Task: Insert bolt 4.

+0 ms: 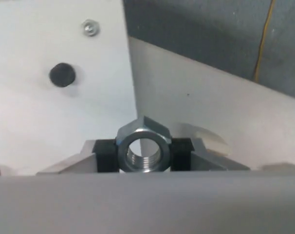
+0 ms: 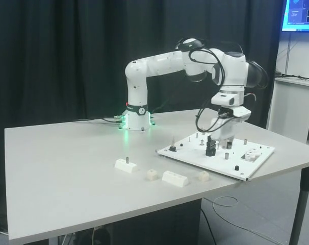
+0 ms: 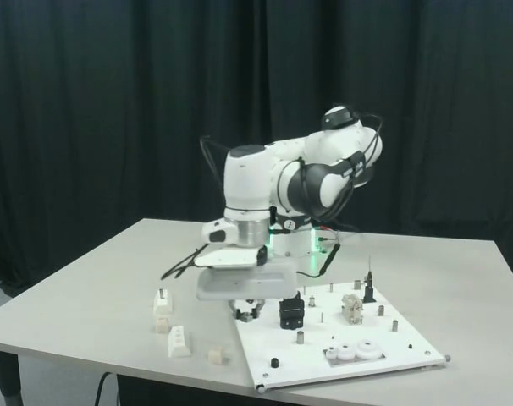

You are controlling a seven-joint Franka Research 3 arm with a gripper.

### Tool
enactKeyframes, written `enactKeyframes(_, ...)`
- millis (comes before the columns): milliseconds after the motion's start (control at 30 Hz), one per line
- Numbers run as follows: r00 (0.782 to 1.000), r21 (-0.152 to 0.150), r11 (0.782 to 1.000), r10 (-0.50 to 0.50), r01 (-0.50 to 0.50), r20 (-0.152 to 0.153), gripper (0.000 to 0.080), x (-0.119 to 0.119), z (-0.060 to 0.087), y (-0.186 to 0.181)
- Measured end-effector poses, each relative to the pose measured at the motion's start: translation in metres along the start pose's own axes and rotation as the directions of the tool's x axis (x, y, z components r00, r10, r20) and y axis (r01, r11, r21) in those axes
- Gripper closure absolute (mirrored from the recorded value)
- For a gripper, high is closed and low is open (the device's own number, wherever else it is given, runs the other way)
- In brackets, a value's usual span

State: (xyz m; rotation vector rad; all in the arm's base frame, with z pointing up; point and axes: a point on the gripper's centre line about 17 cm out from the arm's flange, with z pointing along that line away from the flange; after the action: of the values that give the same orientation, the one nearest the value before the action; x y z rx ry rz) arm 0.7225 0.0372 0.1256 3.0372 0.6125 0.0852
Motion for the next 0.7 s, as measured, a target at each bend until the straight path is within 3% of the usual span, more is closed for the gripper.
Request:
enactKeyframes(267, 0.98, -0.004, 0.98, -0.198, 0.198, 0.025, 0.0578, 0.002, 0.008, -0.02)
enactKeyframes(567, 0.936, 0.017, 0.937, -0.35, 0.35, 0.036, 0.0578, 0.002, 0.018, -0.037)
enactKeyframes(700, 0.906, 0.027, 0.906, -0.422, 0.422, 0.037, 0.0578, 0.003, 0.023, -0.043)
